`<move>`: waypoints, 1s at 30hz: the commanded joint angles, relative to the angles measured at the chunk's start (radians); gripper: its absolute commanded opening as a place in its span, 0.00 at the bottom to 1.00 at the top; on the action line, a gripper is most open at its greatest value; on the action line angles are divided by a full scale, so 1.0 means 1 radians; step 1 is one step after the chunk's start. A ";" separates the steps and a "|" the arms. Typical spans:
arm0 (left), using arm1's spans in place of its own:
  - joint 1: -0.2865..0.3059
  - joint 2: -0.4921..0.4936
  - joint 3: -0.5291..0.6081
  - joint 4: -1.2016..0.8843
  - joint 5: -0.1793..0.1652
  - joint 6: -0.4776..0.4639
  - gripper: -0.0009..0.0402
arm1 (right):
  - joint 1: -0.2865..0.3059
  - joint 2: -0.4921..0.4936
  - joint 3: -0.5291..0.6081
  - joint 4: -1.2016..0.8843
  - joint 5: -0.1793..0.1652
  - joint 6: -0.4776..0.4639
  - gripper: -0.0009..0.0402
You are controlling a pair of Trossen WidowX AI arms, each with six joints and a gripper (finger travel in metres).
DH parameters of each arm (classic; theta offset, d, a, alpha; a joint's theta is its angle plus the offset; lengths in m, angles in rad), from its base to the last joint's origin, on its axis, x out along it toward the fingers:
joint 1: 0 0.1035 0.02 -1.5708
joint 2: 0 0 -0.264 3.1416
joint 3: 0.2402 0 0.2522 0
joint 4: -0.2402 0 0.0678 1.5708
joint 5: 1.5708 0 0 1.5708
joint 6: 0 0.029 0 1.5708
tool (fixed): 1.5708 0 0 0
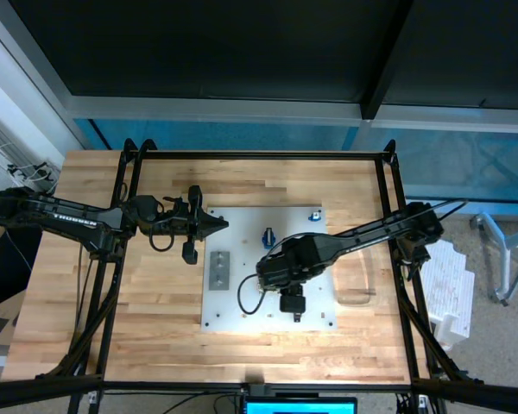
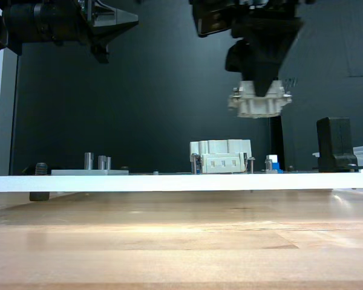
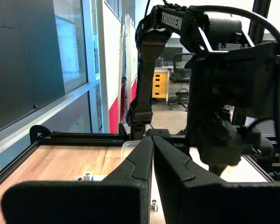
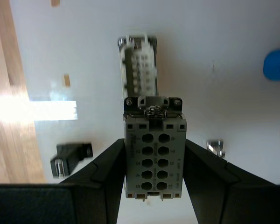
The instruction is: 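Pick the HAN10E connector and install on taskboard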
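beige-grey plastic is clamped in the right gripper [image 4: 154, 142]: the han10e connector [image 4: 154, 158] is held tight between the jaws and is lifted in the air above the taskboard [image 2: 139, 182]. a pale socket block [image 2: 221, 156] is seen standing on the taskboard, and it is judged to be the place where the connector is to be set.

in the low view the connector is seen higher than the socket block and a little to the right arm's side of it, so it is not yet straight above. in the right wrist view the socket block is seen past the end of the connector. both long sides point nearly the same way, so little turning should be needed.

the next move is judged to be a short slide until the two are lined up, and then a slow push straight down. if they are not lined up first, the connector could be caught on the socket's rim.

the left gripper [image 3: 152, 140] is parked up high near the left edge of the taskboard, well apart from the connector. its jaws are pressed together with nothing between them. the right arm is much nearer.
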 commanded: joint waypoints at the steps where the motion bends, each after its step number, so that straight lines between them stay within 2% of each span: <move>1: 0.000 0.000 0.000 0.000 0.000 0.000 0.02 | -0.003 0.043 0.050 -0.010 0.000 -0.011 0.11; 14: 0.000 0.000 0.000 0.000 0.000 0.000 0.02 | -0.014 0.169 0.192 -0.040 -0.002 -0.029 0.11; 27: 0.000 0.000 0.000 0.000 0.000 0.000 0.02 | -0.014 0.174 0.194 -0.032 -0.001 -0.045 0.11; 30: 0.000 0.000 0.000 0.000 0.000 0.000 0.02 | -0.014 0.189 0.198 -0.021 -0.011 -0.053 0.11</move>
